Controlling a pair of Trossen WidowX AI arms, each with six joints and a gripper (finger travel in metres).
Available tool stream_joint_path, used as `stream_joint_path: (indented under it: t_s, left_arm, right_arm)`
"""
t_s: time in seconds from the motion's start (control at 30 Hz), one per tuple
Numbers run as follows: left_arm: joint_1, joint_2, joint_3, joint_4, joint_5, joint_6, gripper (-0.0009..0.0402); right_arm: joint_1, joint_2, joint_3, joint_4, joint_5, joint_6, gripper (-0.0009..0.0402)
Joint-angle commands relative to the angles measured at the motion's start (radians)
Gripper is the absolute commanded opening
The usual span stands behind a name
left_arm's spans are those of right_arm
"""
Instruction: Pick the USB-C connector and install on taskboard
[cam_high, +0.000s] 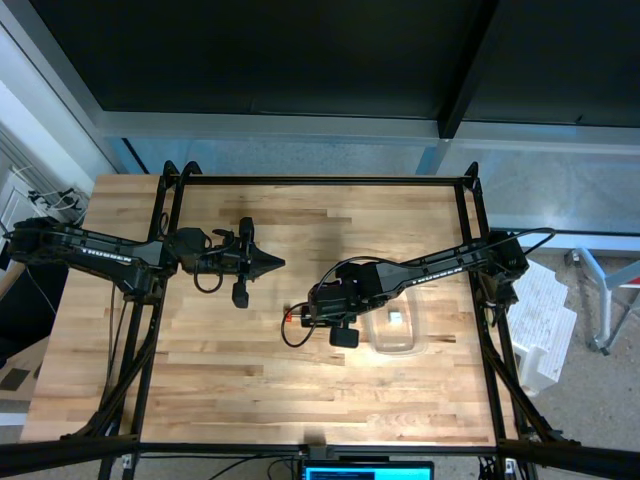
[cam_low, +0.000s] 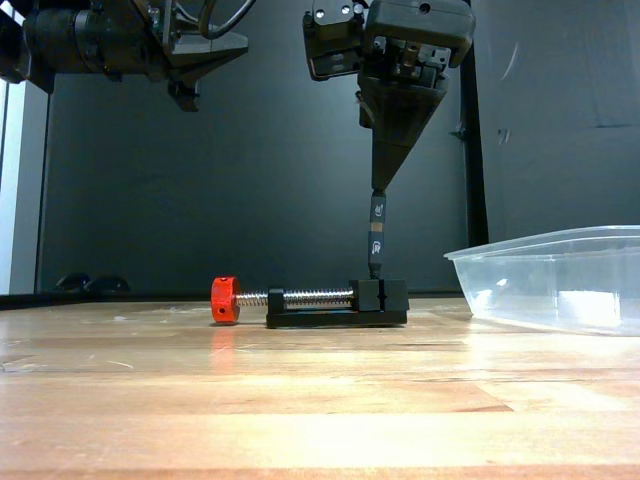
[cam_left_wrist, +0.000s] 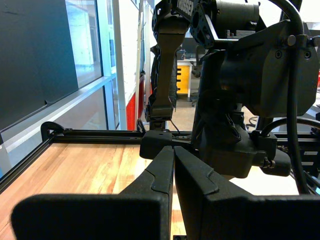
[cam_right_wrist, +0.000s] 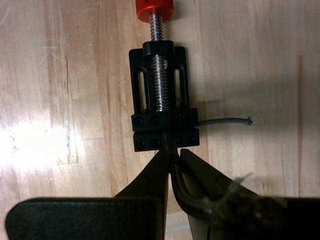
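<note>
Over at the left, the left end effector (cam_high: 275, 264) is hanging high above the pale, striped wooden worktop (cam_low: 300, 400), its two black wedge-shaped fingers (cam_left_wrist: 162, 172) pressing flat against each other with nothing between them. Below and further right, a ribbed orange-red knob (cam_low: 225, 299) is capping a shiny threaded steel screw (cam_low: 315, 297), which is running into the taskboard (cam_low: 335, 303), a small matte black slotted block that is lying flat on the wood. Directly above the block's far end, the right end effector (cam_low: 378, 188) is pointing straight down, its tapered black fingers clenching the upper end of the USB-C connector (cam_low: 376, 232). This thin dark stalk is standing upright with its lower tip meeting the top of the taskboard; whether it is seated I cannot tell. A dark braided cable (cam_right_wrist: 182, 195) is trailing back between those fingers. Well to the right, a clear, glossy plastic tray (cam_low: 560, 275) with rounded corners is resting on the worktop.
</note>
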Motion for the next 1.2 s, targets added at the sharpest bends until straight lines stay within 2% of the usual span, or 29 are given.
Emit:
stream_joint_path:
  t_s: [0.03, 0.37, 1.2]
  left_arm:
    - [0.000, 0.000, 0.000, 0.000, 0.000, 0.000, 0.0000]
    - [0.000, 0.000, 0.000, 0.000, 0.000, 0.000, 0.0000]
    - [0.000, 0.000, 0.000, 0.000, 0.000, 0.000, 0.0000]
  right_arm:
    - [0.001, -0.011, 0.002, -0.002, 0.001, 0.000, 0.0000]
    - [0.001, -0.018, 0.002, -0.003, 0.011, -0.009, 0.0000]
    - [0.001, -0.016, -0.032, 0.041, 0.005, -0.004, 0.0000]
